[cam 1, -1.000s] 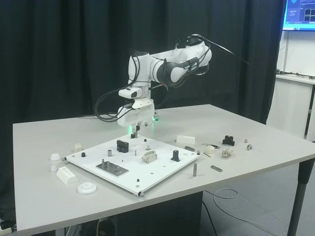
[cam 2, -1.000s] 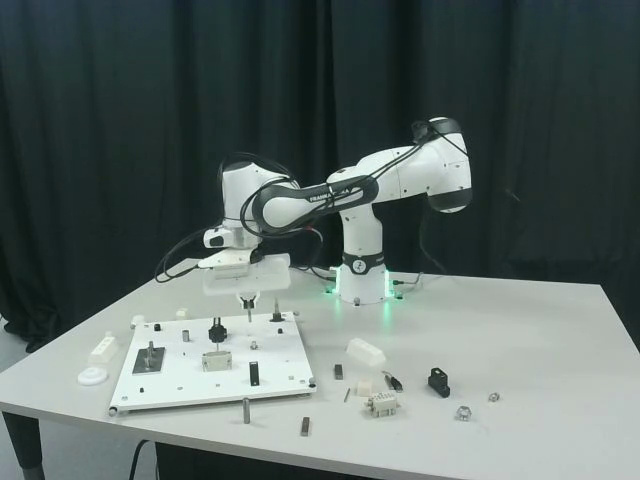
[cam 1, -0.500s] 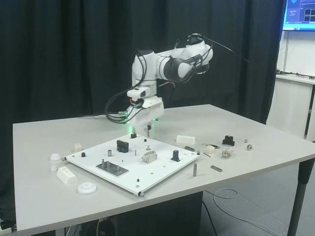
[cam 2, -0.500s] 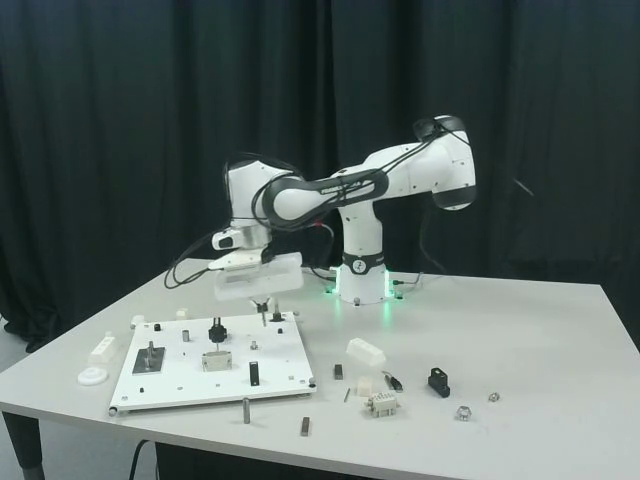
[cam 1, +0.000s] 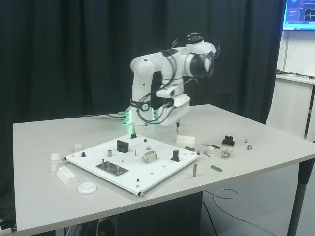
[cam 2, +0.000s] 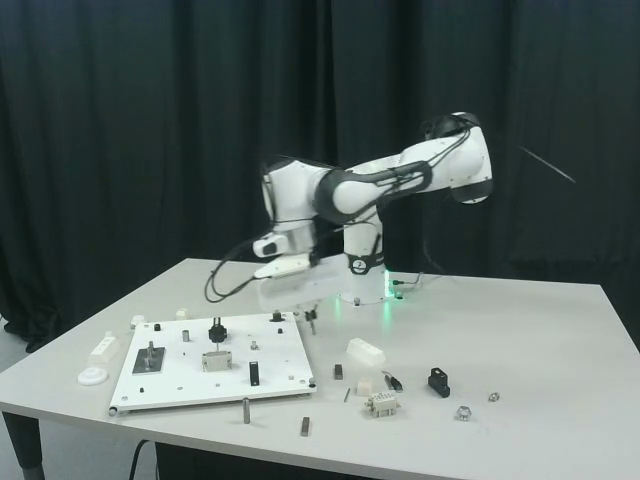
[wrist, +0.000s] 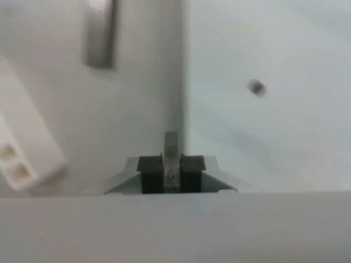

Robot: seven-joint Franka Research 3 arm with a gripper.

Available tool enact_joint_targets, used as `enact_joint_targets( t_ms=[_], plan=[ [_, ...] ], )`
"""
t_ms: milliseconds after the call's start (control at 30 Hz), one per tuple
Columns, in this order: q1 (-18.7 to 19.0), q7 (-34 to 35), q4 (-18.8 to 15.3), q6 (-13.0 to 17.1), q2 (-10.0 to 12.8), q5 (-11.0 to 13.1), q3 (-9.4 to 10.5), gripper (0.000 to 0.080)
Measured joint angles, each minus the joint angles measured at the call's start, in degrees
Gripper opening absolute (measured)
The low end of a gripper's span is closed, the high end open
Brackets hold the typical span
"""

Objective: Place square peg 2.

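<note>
Square peg 2 [wrist: 171, 159] is pinched between the tool's [wrist: 171, 174] fingertips, above the white board's [wrist: 263, 109] edge

The white connector block [wrist: 24, 153] is cut off by the wrist view's edge.

A robotics lab: black curtains [cam 2: 150, 120] close off a grey table [cam 1: 256, 142] bearing a bolted white arm [cam 2: 400, 180], a white assembly board [cam 1: 130, 164] and, beyond the table's far right corner, a monitor [cam 1: 299, 14] (only partly visible).
</note>
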Motion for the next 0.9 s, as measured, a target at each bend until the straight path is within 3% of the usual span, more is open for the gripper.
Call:
enact_joint_targets(
  t_ms=[233, 433, 667, 900],
  plan=[
    [6.2, 6.2, 0.3, 4.4, 0.0, 0.0, 1.73, 0.0062],
    [9.7, 10.6, 0.8, 10.3, -0.7, 0.0, 4.85, 0.0062],
    [11.3, 13.9, 1.9, 15.0, -1.6, 0.1, 8.36, 0.0062],
    [11.5, 15.6, 3.2, 17.2, -1.7, 0.6, 10.85, 0.0062]
  ],
)
